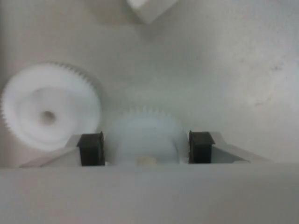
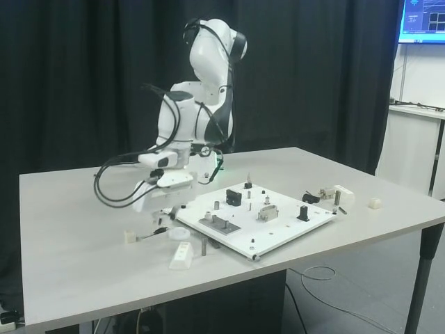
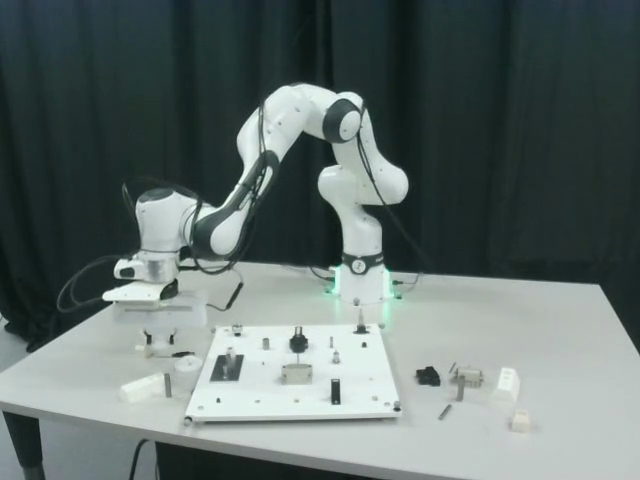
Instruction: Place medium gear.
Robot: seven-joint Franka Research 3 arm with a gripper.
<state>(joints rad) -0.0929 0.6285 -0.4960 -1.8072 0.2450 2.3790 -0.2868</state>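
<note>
hand (image 1: pixel 145 148) low over desk (image 1: pixel 224 70), fingers straddling medium gear (image 1: pixel 145 137) lying flat directly beneath; looks closed on it. larger gear (image 1: pixel 50 106) just beside.

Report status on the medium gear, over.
End effector low over the table, off the board. Medium gear sits between the fingers; grip not confirmed. Larger gear lies close beside it.
</note>
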